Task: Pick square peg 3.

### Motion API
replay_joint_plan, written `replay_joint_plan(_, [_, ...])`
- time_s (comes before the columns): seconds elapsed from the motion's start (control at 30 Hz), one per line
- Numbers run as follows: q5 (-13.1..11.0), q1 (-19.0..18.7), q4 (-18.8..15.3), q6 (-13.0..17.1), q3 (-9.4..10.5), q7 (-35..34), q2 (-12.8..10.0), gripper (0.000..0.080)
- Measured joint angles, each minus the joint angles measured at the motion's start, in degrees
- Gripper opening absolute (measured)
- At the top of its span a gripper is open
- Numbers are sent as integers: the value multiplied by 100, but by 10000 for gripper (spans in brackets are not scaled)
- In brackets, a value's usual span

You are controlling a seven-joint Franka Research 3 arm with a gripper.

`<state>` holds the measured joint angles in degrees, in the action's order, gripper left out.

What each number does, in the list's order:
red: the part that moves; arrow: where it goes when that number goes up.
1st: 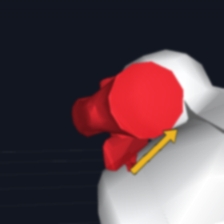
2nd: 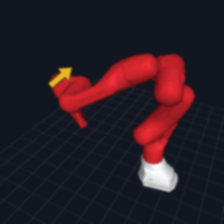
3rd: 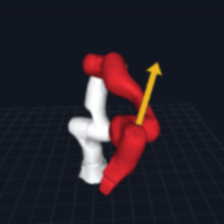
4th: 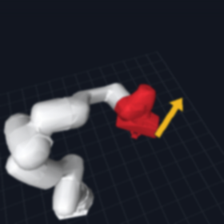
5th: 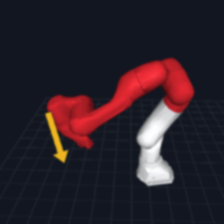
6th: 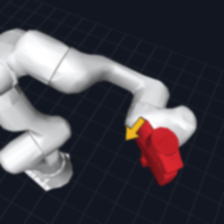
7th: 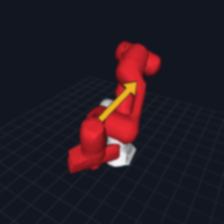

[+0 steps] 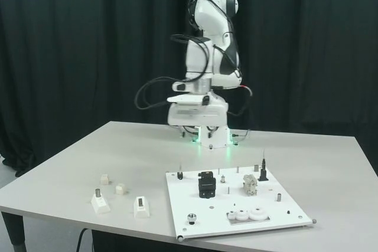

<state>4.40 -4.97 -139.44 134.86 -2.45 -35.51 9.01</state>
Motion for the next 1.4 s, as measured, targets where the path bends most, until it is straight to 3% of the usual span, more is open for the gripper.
replay_joint_plan(0.33, [-143, 525, 255, 684, -51, 600, -519, 800])
replay_joint_plan(0.57, [-334, 745, 645, 1093, -57, 926, -1150, 800])
replay_joint_plan(0.77, [-376, 894, 1180, 1230, -57, 1010, -1803, 800])
replay_joint_plan(1.13, [-488, 990, 2592, 1058, -56, 1016, -3035, 800])
replay_joint_plan(1.4, [-488, 1095, 3940, 113, -61, 1271, -3874, 800])
